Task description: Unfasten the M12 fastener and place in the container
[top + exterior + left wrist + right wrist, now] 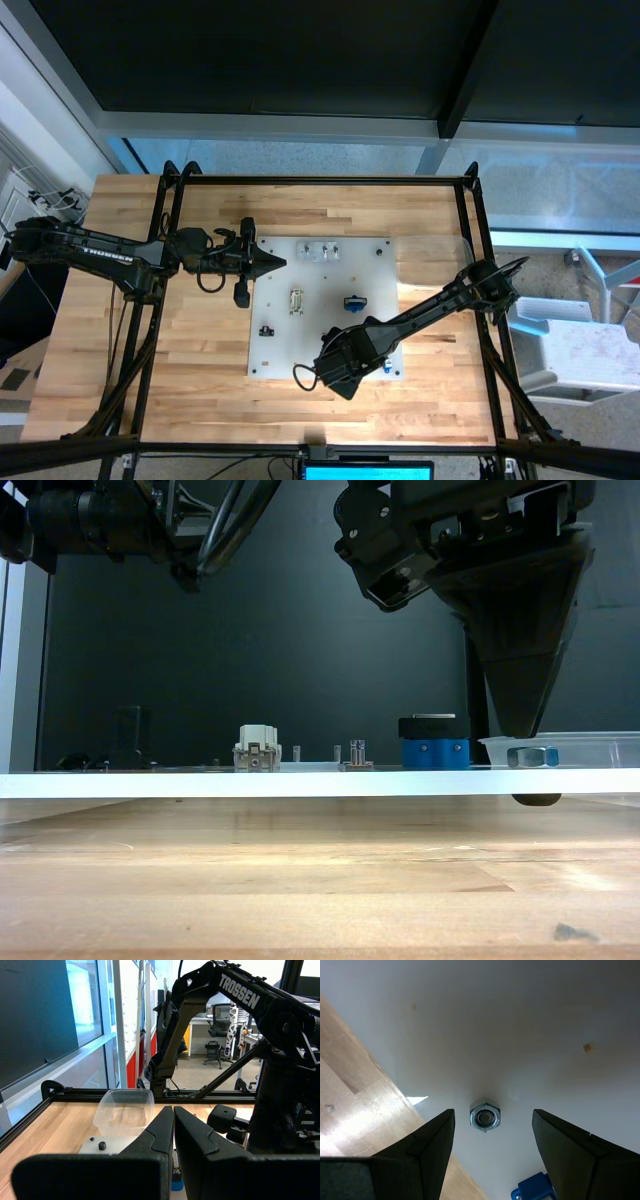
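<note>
Nearest the lens: the right gripper (493, 1111), its two black fingers (432, 1146) spread wide, nothing held between them. Pointed tip-down over the near right part of the single white board (520, 1030), close above it.

One M12 nut (485, 1117), silver and six-sided, directly below the gap between those fingers. Slightly nearer one finger than the other, touched by neither. In the low view, just under the gripper's tip with a thin gap between. Seated on its stud (484, 1118), run low against the board, only a dark core showing in the bore.

One container (432, 262), clear and shallow, on the wooden table (300, 880) just beside the board's far right edge. Beyond the right gripper and well apart from it. In the low view seemingly right behind the nut, but placed well clear of it by the high view; nut outside the tray.

One blue knob block (532, 1193) on the board, near the right gripper.

Two grippers in all. Left gripper (279, 263) at the board's far left edge, held level and pointing inward. Fingers closed to a hairline slit, gripping nothing, well apart from the nut.
</note>
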Controlling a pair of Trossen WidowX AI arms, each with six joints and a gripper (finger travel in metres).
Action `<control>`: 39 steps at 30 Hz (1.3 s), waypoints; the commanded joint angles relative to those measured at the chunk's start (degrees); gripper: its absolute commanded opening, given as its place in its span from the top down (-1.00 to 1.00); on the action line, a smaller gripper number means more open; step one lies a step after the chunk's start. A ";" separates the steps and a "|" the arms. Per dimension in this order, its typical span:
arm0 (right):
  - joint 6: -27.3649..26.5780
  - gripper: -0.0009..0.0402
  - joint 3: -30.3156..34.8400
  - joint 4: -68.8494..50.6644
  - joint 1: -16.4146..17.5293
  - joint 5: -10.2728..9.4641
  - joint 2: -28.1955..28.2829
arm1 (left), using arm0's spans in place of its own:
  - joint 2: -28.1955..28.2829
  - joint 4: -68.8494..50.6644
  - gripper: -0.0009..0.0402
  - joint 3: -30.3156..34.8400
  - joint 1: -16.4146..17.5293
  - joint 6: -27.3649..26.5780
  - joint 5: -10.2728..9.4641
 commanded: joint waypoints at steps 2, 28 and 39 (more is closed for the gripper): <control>-0.48 -0.09 -0.02 0.37 0.02 -0.02 0.59 | 0.00 0.00 0.96 0.02 0.00 0.02 0.02; -0.68 0.26 -2.71 3.21 -0.02 -1.51 0.13 | 0.00 0.00 0.96 0.02 0.00 0.02 0.02; -0.46 0.64 -2.73 3.74 -0.13 -1.51 0.13 | 0.00 -0.02 0.96 0.02 0.00 0.02 0.02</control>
